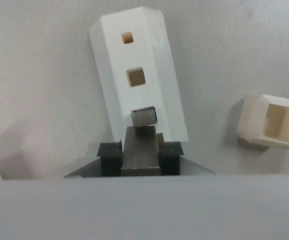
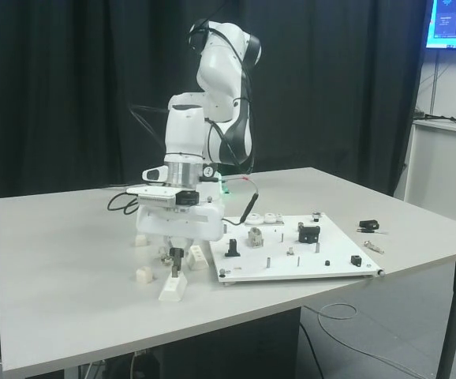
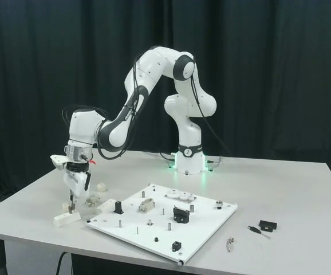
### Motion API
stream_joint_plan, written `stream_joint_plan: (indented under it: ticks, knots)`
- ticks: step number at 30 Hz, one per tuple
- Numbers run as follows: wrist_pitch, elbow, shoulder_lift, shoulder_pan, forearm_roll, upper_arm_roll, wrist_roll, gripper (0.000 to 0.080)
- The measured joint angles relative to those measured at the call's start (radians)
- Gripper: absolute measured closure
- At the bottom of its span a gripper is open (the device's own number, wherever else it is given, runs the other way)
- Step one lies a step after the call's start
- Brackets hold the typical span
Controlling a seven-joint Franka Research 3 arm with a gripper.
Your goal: Place square peg 4.
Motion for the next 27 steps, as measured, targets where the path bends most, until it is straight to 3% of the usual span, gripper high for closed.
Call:
stream_joint_plan:
  ticks: [12, 27]
  knots:
    - [-0.001, 0.016, 0.029, -0.005, 0.039, 0.0, 0.0, 0.0649]
    - [-0.027, 0.033, 0.036, -0.015, 0.04, 0.0, -0.006, 0.0649]
